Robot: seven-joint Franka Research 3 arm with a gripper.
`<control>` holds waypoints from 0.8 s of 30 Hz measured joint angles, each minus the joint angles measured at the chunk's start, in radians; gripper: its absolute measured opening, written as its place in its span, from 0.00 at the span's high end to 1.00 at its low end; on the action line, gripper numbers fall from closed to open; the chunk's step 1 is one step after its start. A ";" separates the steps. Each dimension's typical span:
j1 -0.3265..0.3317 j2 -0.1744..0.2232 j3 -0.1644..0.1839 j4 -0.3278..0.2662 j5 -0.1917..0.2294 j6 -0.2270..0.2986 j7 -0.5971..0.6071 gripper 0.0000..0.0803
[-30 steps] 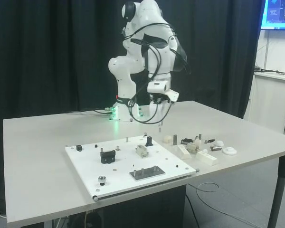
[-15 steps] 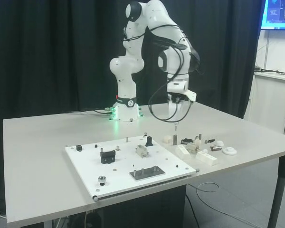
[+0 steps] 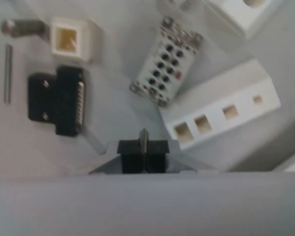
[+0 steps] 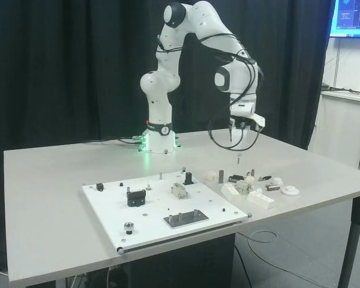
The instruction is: Place square peg 1.
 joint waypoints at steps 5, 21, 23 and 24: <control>0.035 0.003 0.003 -0.001 -0.030 0.008 0.044 0.97; 0.068 0.005 0.029 -0.001 -0.086 0.011 0.129 0.97; 0.068 0.005 0.032 -0.002 -0.088 0.010 0.133 0.97; 0.068 0.005 0.033 -0.002 -0.090 0.010 0.136 0.97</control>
